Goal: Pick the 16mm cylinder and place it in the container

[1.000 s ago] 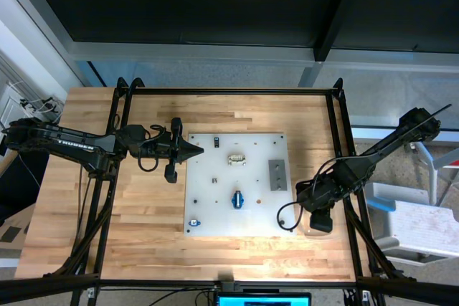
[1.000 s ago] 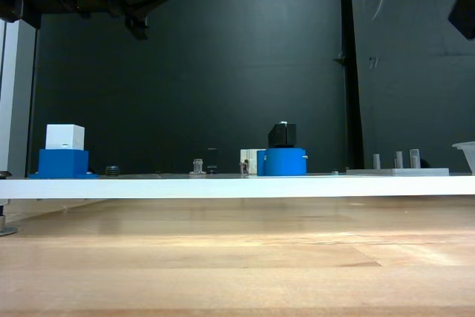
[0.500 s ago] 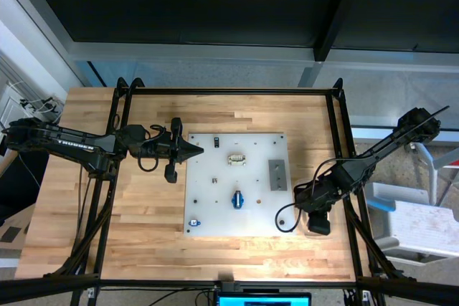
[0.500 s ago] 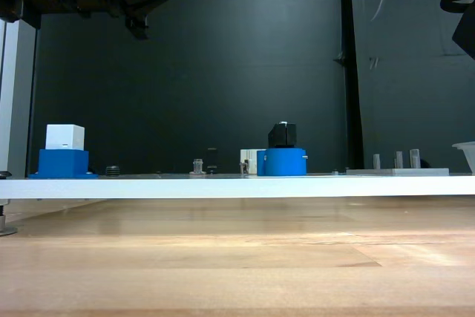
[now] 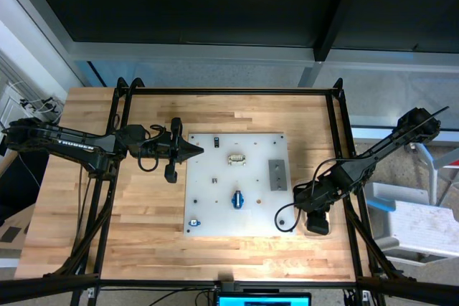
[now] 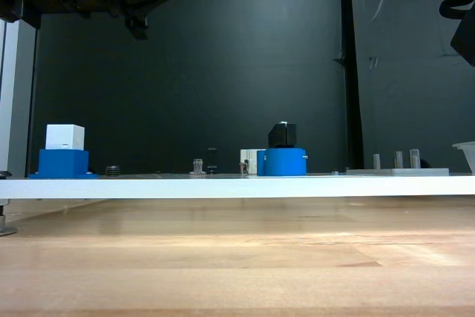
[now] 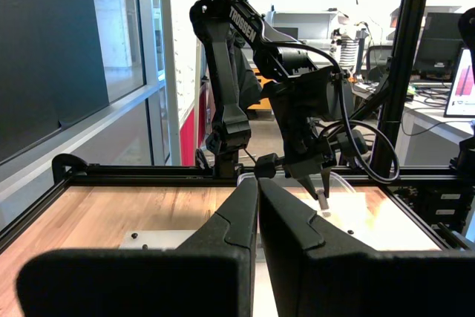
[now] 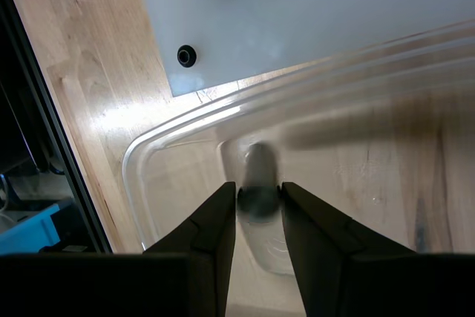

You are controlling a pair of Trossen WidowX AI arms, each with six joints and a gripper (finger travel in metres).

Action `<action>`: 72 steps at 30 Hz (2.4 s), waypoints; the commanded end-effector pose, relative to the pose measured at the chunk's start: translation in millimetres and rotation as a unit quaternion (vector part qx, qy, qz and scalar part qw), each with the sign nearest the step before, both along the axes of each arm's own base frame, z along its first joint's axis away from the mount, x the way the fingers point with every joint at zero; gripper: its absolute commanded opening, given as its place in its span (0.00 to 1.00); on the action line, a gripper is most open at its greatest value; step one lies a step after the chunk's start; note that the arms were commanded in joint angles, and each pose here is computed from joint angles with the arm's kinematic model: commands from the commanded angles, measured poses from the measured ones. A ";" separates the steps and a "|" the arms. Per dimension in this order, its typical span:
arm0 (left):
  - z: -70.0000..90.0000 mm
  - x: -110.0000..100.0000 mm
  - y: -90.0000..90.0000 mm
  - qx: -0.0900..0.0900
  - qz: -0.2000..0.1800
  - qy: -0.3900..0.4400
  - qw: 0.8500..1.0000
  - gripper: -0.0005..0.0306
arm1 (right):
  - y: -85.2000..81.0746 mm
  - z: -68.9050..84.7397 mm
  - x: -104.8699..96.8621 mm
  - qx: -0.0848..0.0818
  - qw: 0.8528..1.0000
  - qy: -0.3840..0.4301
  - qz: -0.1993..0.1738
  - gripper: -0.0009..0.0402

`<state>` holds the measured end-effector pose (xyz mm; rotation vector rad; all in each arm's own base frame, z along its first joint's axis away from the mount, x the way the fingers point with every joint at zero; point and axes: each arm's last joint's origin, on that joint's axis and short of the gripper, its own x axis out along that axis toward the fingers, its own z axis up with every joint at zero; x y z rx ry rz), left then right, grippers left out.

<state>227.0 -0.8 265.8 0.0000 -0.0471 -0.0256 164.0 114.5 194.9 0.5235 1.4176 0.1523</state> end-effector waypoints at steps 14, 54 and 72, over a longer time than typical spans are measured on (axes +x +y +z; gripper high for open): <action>-0.1 0.1 0.1 0.000 0.000 0.000 1.000 0.02 | -1.0 -0.2 0.3 -0.018 1.000 -0.008 -0.008 0.40; -0.1 0.1 0.1 0.000 0.000 0.000 1.000 0.02 | -5.0 56.6 -2.4 -0.056 0.998 -0.008 -0.017 0.39; -0.1 0.1 0.0 0.000 0.000 0.000 1.000 0.02 | -4.9 56.6 -2.5 -0.054 0.998 -0.007 -0.016 0.39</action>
